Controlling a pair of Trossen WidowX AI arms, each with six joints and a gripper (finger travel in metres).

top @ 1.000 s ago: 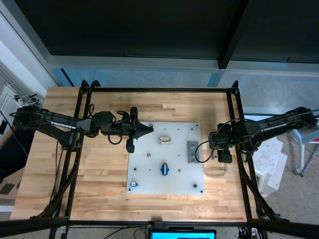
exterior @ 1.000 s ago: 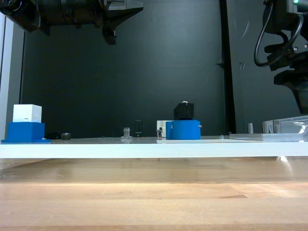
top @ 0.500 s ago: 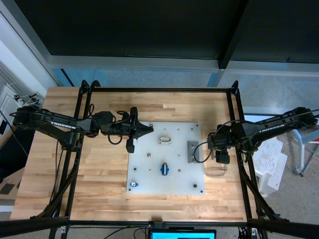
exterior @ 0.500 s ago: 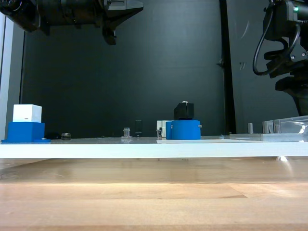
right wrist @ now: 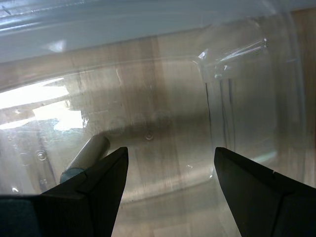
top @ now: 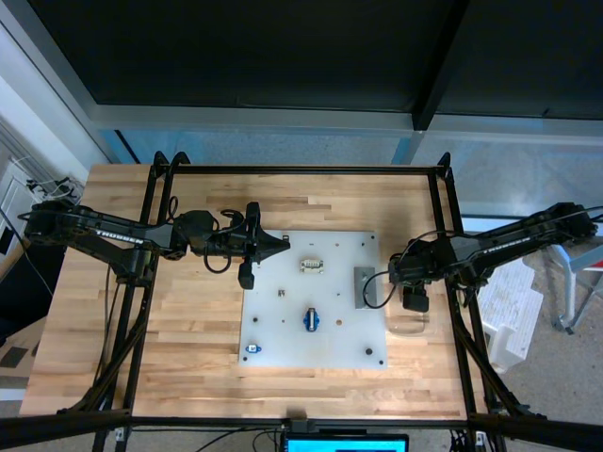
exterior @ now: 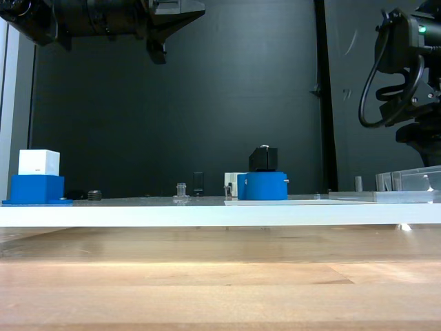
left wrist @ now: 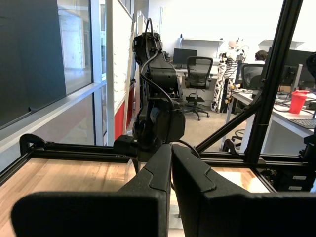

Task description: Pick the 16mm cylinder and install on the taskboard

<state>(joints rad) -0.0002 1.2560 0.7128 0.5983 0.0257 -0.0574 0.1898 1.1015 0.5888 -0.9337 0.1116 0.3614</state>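
My wood table (top: 188,320) carries the taskboard (top: 283,330); the left gripper (top: 275,243), clenched, hovers over its far-left corner, office chairs (left wrist: 197,69) beyond. The right gripper (right wrist: 168,158), released, hangs over the clear tray (top: 405,328) at the table's right edge, a finger (right wrist: 94,182) half-hiding the cylinder (right wrist: 91,148) inside.

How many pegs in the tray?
1: the 16mm cylinder lies in the clear tray below the open right gripper; its finger may hide more. Left gripper, shut, hangs over the taskboard.
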